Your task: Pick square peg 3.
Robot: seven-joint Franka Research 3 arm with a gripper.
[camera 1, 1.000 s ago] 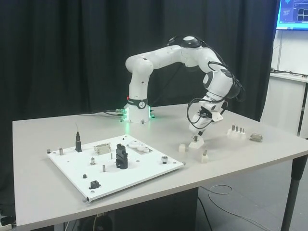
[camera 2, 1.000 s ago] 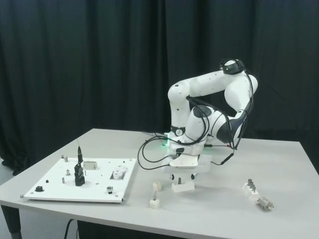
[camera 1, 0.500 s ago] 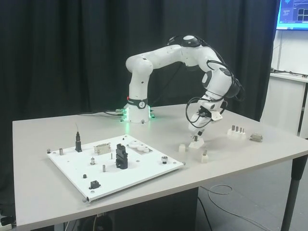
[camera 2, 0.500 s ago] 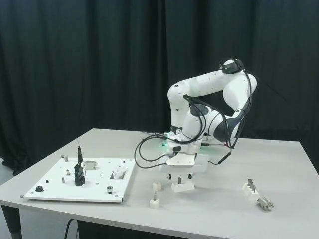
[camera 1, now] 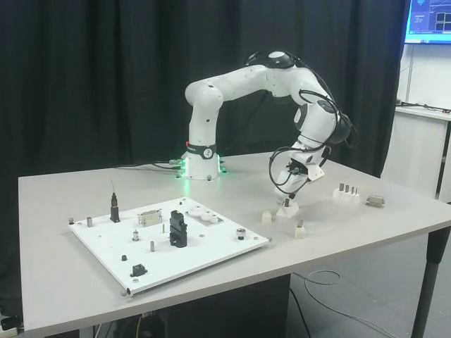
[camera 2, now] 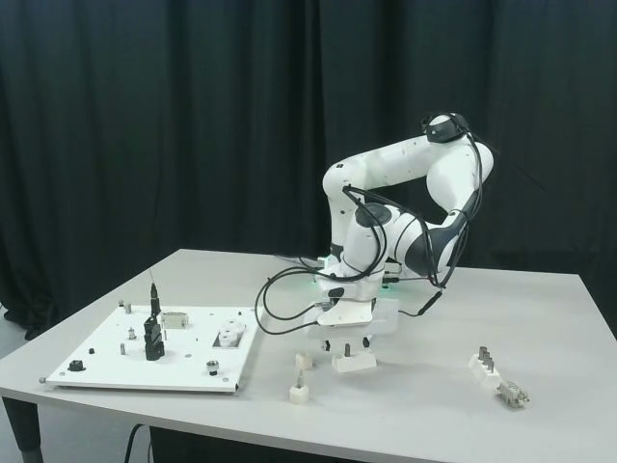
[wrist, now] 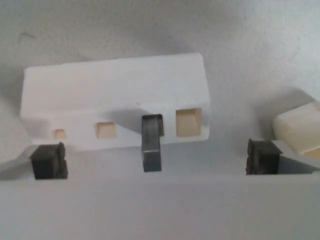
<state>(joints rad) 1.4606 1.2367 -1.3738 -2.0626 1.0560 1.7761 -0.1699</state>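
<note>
End effector [wrist: 155, 160] spread above peg [wrist: 151, 142] in white holder [wrist: 115, 87], small block [wrist: 297, 132] beside.

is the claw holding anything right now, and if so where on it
Nothing is held. The claw is open, its fingertips wide apart on either side of the grey peg, which stands in the white block untouched.
</note>
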